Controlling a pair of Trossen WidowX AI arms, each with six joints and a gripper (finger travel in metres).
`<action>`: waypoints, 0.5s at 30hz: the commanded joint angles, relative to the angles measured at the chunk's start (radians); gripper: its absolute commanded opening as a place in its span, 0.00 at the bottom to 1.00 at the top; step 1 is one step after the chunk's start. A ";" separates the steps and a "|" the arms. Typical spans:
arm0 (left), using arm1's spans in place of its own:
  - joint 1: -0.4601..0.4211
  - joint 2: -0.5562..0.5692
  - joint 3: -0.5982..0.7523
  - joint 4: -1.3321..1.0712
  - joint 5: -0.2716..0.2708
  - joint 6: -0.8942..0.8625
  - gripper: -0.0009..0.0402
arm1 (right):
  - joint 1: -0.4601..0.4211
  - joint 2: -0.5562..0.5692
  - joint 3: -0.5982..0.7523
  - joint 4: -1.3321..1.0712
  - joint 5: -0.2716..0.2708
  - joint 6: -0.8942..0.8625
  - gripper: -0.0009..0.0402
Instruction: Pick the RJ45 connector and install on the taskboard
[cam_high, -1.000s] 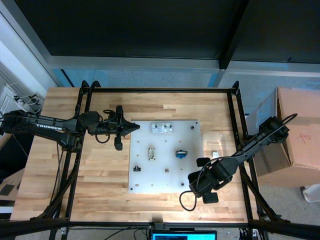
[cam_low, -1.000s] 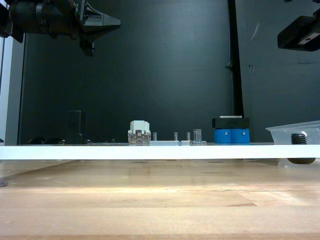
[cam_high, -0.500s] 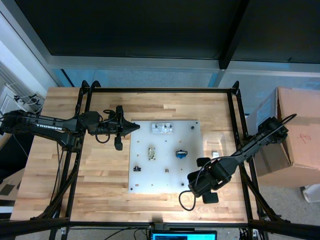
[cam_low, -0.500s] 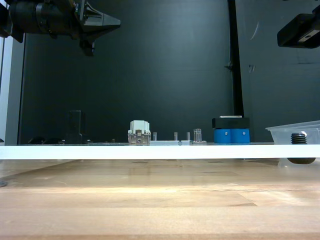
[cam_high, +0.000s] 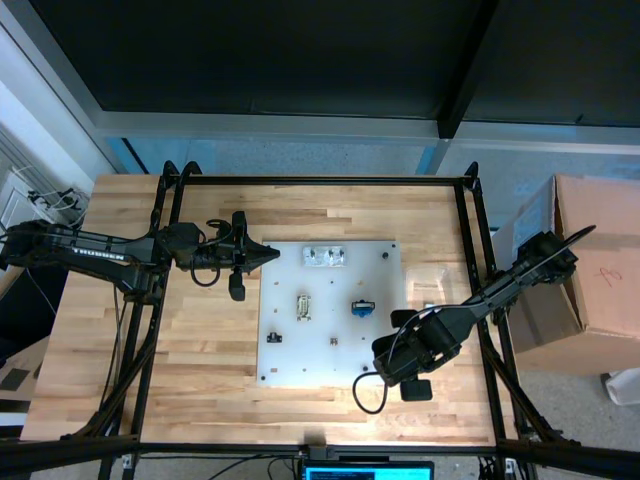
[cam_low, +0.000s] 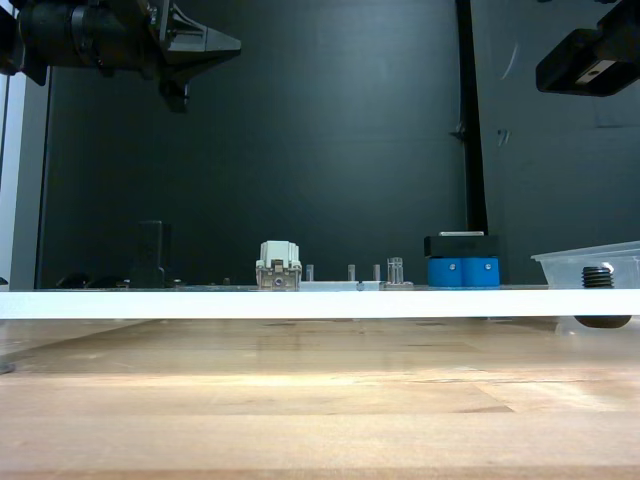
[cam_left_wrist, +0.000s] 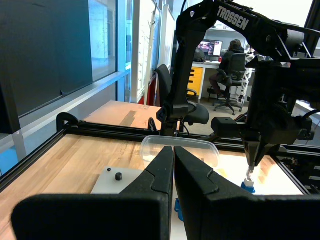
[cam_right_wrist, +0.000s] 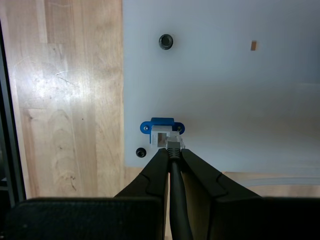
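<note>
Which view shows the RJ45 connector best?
Right wrist view: RJ45 connector held in right gripper, over the blue jack. Left wrist shows it small; high and low don't show it. Left gripper hovers at the left edge of the board.

Matte black arms (cam_high: 100, 250) with white TROSSEN lettering (cam_left_wrist: 233, 17)

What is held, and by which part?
The right claw, aimed at the blue socket, holds the RJ45 connector by the cable behind it; left claw, above the board's left edge, is shut, empty.
</note>
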 joint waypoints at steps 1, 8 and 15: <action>0.000 0.000 0.000 0.000 0.000 0.000 0.02 | 0.001 -0.002 0.002 0.002 -0.002 -0.001 0.02; 0.000 0.000 0.000 0.000 0.000 0.000 0.02 | 0.000 -0.009 -0.014 0.016 -0.008 0.000 0.02; 0.000 0.000 0.000 0.000 0.000 0.000 0.02 | 0.000 -0.014 -0.033 0.027 -0.012 0.000 0.02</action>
